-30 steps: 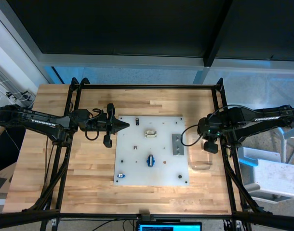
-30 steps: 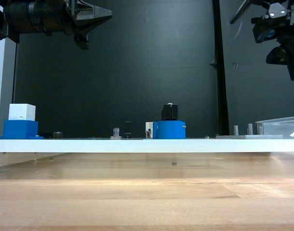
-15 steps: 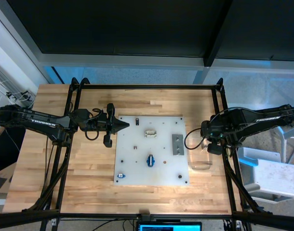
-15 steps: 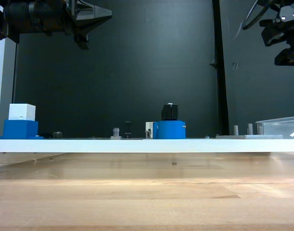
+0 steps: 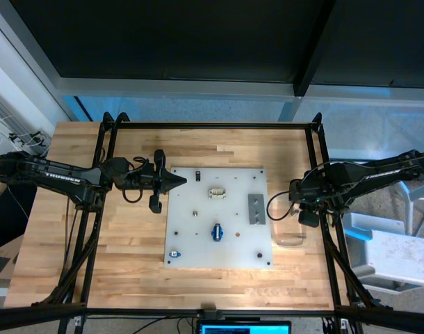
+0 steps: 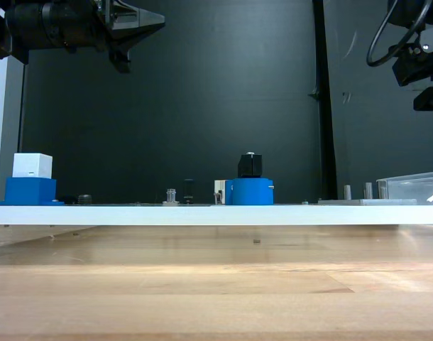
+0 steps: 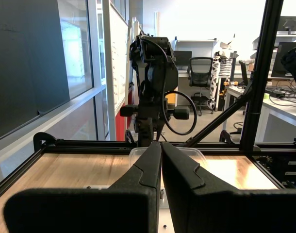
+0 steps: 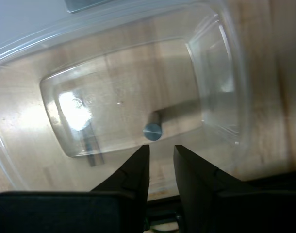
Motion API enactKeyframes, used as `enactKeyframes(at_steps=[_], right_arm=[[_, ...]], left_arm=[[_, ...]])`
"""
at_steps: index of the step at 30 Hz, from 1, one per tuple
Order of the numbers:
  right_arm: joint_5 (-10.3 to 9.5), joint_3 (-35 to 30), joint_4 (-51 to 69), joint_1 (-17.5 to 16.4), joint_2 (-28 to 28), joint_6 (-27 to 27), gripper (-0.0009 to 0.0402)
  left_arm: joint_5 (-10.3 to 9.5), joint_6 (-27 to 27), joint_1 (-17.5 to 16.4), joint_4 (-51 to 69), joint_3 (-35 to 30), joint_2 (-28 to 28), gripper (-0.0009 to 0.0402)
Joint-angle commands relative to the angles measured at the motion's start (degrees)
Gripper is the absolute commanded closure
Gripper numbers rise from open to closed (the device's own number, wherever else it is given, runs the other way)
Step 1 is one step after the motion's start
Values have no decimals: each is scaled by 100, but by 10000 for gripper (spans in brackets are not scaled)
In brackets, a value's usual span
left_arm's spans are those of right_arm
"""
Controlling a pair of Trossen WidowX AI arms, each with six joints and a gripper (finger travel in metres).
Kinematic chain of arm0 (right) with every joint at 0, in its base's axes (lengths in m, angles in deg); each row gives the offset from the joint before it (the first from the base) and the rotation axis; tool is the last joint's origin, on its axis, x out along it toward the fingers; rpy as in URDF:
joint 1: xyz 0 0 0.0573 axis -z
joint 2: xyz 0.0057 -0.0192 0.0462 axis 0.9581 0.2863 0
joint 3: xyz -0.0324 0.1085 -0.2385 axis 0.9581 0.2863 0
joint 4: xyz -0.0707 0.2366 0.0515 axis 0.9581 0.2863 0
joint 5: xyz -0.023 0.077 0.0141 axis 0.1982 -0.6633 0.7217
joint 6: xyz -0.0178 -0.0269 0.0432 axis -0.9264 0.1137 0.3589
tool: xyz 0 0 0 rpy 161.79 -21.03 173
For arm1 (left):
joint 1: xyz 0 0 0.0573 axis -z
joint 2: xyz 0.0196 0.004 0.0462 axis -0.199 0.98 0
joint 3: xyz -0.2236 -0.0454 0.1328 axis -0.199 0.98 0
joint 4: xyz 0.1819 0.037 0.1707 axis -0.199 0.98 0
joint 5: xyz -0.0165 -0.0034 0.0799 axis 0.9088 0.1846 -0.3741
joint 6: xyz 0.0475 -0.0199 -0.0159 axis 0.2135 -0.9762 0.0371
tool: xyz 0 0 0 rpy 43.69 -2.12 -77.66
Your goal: Pick the 16mm cylinder and place it in the taskboard
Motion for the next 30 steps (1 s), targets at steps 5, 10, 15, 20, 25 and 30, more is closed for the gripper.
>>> enactKeyframes(at_steps=[5, 10, 15, 20, 25, 30], right_arm=[[57, 146, -151, -129, 68, 179, 247], [59, 199, -229, -153, 157, 341, 204], [57, 310, -339, -177, 195, 610, 186], [57, 450, -496, -260, 195, 903, 185], [61, 577, -586, -321, 256, 1047, 185], [107, 610, -673, -332, 385, 1099, 185]], left_arm=[[0, 2, 0, 0, 0, 2, 393], [0, 2, -2, 0, 0, 2, 393], [0, 2, -2, 0, 0, 2, 393], [0, 2, -2, 0, 0, 2, 393], [0, 0, -2, 0, 0, 2, 393], [0, 0, -2, 0, 0, 2, 393]])
